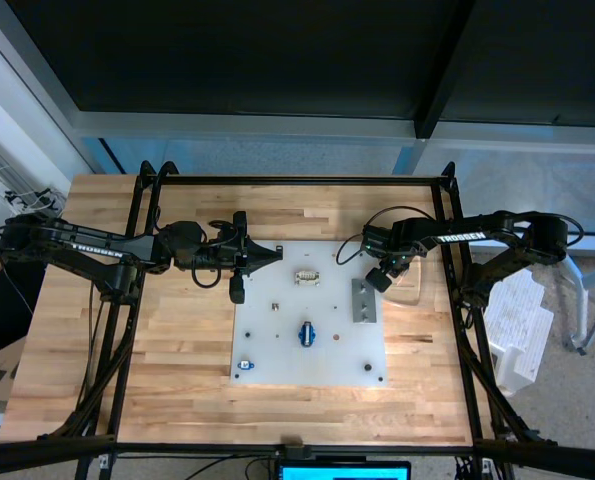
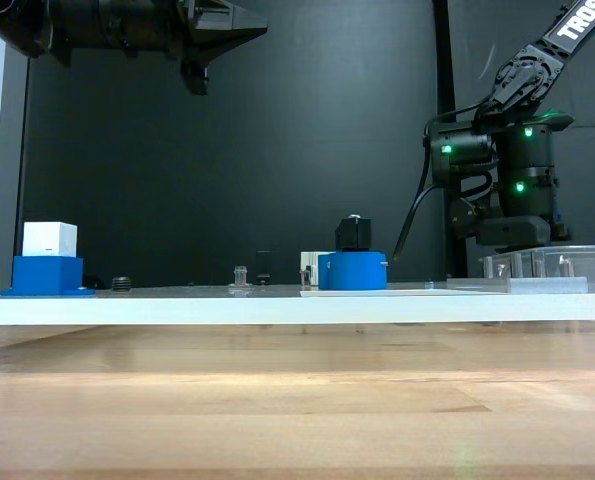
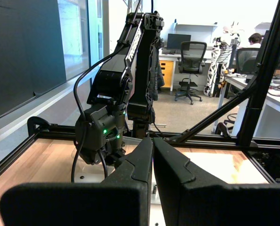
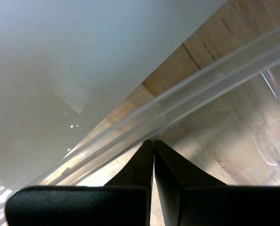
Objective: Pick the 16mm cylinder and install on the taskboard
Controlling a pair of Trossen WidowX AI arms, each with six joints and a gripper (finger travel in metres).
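My right gripper (image 4: 154,142) low over clear tray (image 2: 562,262) beside taskboard (image 1: 277,355), fingers pressed together, nothing between. 16mm cylinder: can't spot it anywhere. Risk: blind grab misses, tips shove tray. My left gripper (image 3: 153,141) closed, high over taskboard's far-left corner.

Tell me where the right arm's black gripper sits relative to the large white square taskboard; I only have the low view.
Observer: From above, the right gripper is off the large white square taskboard, just past its right edge beside the grey rectangular metal block, above a clear plastic tray.
Operator: Give me its fingers.
Observer: Its wrist view shows the fingers pressed together, nothing visible between them.
Operator: Now the other arm.
Observer: From above, the left gripper reaches over the taskboard's far left corner.
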